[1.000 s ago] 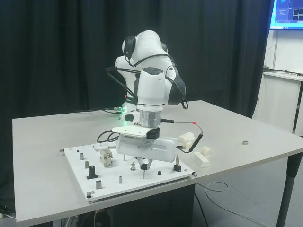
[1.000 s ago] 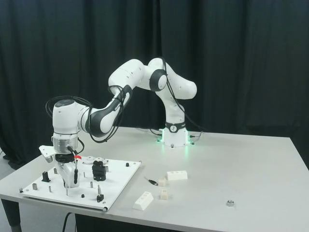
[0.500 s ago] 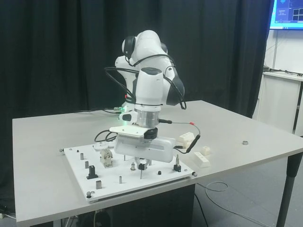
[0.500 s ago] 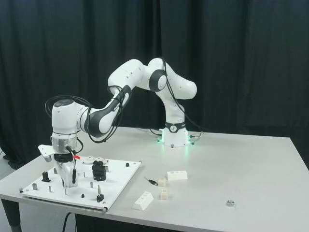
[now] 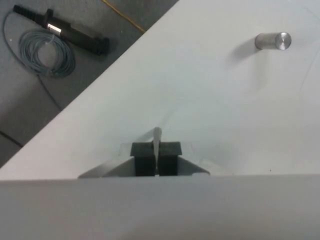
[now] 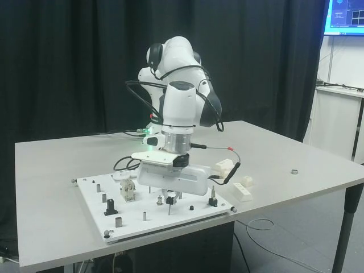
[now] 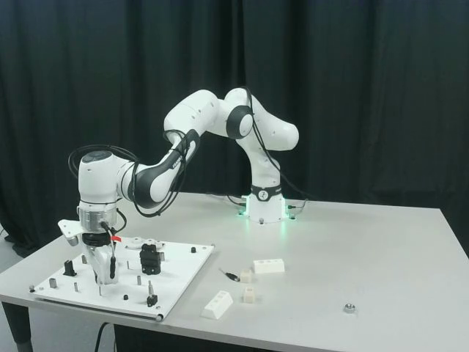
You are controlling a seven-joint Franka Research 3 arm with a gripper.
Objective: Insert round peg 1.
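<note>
Your jaws are closed tight on the round peg, a thin grey pin pointing straight down. Its tip hangs just above the white board, near the board's front edge. Another short peg stands in the board well apart from it. The board lies on the grey table.

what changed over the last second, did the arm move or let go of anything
The end effector rose a little above the white board, carrying the thin peg up with it; most of that lift came early in the second. Nothing was let go: the wrist view shows the peg clamped between the black fingers. The board's fixtures and the loose white blocks stayed put.
</note>
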